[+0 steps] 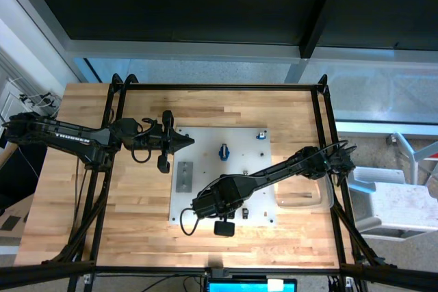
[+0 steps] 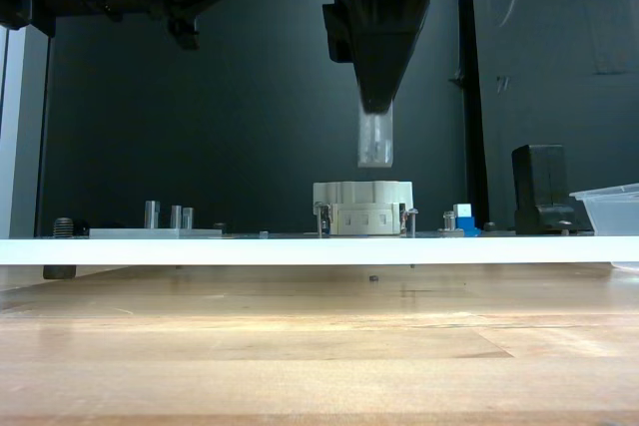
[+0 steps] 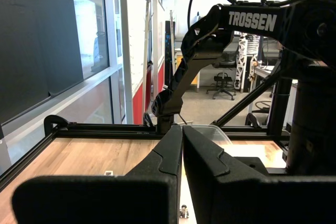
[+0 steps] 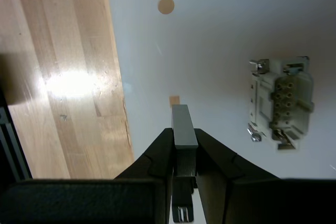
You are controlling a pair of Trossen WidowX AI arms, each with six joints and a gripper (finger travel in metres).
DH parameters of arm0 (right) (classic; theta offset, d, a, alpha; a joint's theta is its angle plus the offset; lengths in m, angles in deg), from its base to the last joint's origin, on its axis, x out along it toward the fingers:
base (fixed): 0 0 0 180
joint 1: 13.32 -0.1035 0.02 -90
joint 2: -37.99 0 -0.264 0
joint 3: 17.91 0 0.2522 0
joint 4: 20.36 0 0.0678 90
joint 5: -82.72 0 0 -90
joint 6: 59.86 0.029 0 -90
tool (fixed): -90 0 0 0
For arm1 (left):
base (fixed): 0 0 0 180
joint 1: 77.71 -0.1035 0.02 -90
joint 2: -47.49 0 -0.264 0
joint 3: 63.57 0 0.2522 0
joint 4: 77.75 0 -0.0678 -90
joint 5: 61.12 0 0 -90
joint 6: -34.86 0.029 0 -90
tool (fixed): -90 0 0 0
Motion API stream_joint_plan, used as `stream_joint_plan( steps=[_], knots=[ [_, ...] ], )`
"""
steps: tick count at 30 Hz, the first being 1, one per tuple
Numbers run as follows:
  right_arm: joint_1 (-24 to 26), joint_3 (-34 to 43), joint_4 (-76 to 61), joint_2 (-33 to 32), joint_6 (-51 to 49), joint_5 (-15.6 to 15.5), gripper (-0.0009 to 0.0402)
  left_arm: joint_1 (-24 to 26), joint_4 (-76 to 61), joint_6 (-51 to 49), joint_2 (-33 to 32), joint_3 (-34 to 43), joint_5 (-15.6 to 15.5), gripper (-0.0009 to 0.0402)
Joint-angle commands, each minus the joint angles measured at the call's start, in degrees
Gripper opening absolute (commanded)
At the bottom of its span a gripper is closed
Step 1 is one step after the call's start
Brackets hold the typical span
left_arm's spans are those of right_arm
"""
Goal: Pick the 16mm bar and place in it's hole on the taskboard
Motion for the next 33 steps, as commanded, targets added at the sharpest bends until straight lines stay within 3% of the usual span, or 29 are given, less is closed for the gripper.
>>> stream_joint_plan(
  steps=[1,11,33],
  knots=[
    [-0.1,-0.8,0.2,0.1,1.8,0.1,0.0,0.0,0.0,0.0,0.0,0.0,0.0,0.0],
    [-0.2,-2.4,2.6,0.1,6.0,1.1,0.0,0.0,0.0,0.0,0.0,0.0,0.0,0.0],
    [-0.5,-3.4,3.3,-1.9,-5.9,0.2,0.0,0.0,0.0,0.0,0.0,0.0,0.0,0.0]
  ],
)
